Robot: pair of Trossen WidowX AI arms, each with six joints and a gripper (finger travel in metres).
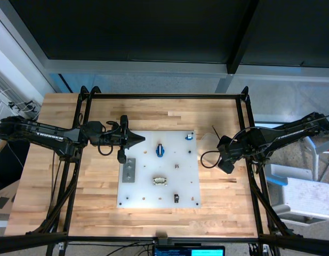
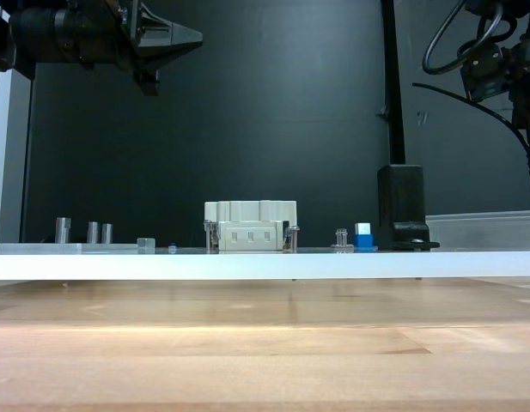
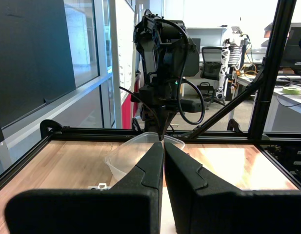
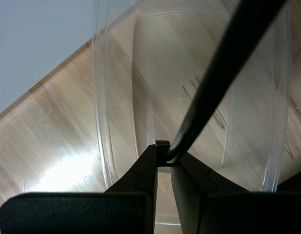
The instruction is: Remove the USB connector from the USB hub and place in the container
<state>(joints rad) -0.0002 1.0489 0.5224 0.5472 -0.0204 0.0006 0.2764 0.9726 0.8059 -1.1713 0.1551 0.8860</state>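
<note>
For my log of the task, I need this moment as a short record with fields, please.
left gripper: shut, empty, raised over the white board's far-left corner
right gripper: shut on the USB connector, above the container
USB connector: out of the USB hub, not yet dropped
container: clear, right of the board
</note>
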